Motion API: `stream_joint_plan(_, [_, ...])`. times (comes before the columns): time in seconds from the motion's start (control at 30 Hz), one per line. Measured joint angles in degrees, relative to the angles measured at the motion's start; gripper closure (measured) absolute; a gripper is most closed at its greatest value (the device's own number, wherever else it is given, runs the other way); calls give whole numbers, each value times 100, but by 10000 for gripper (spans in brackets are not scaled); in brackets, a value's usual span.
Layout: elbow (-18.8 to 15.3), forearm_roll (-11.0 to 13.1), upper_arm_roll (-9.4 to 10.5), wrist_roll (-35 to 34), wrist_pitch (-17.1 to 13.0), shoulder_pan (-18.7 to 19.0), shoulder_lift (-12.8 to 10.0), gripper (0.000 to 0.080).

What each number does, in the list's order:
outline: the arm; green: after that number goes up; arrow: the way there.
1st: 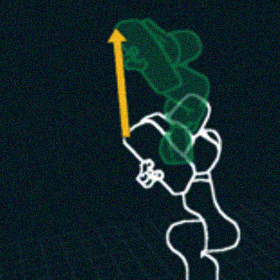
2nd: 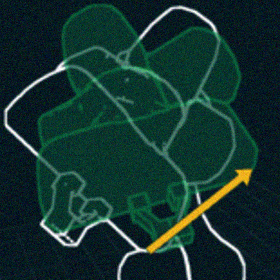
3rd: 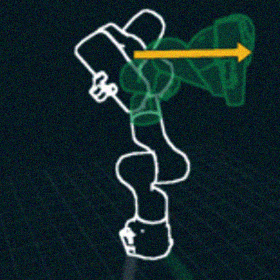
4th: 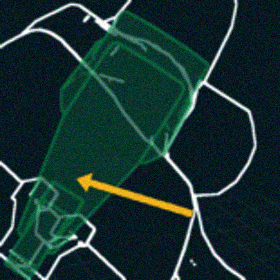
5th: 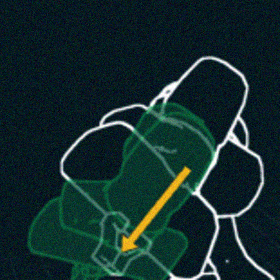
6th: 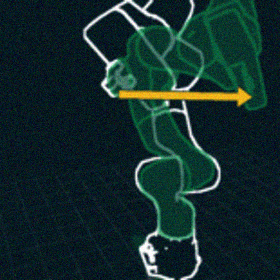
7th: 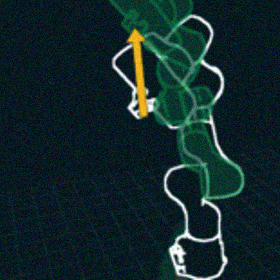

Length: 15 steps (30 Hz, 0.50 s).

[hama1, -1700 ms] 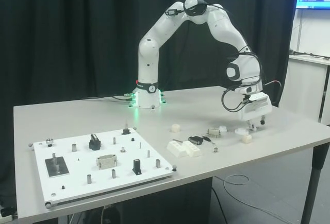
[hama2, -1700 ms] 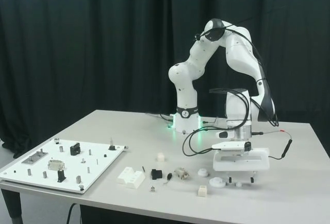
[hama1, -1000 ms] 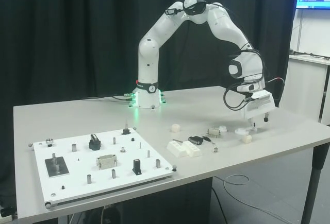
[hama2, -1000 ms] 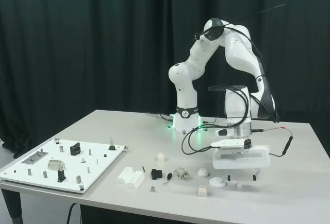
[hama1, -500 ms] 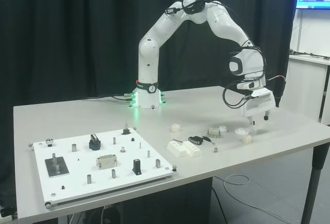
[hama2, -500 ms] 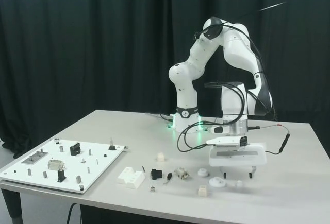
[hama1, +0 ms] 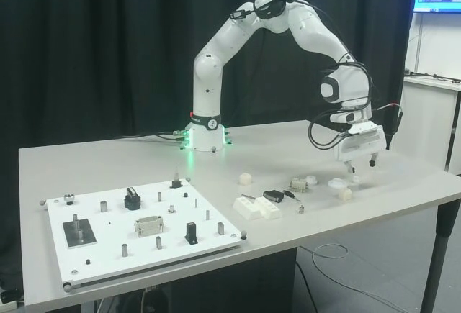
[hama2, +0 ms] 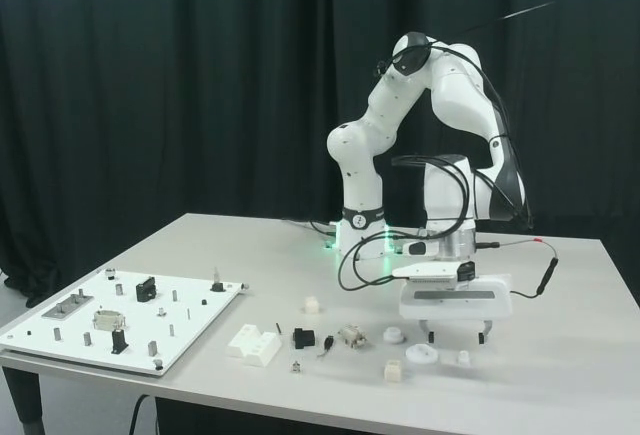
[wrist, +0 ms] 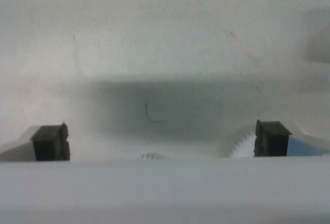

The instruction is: Remove square peg 4.

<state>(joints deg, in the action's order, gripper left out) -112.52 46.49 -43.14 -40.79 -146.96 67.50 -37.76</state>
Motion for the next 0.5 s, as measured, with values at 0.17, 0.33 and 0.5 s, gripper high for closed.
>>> stream_joint_plan(0.17, [3, 0, -21, -62, 0, 0, 0, 3])
stream_joint_plan(0.33, [4, 0, -68, -146, 0, 0, -1, 3])
stream_joint_plan(0.5, [6, 0, -172, -157, 0, 0, -2, 3])
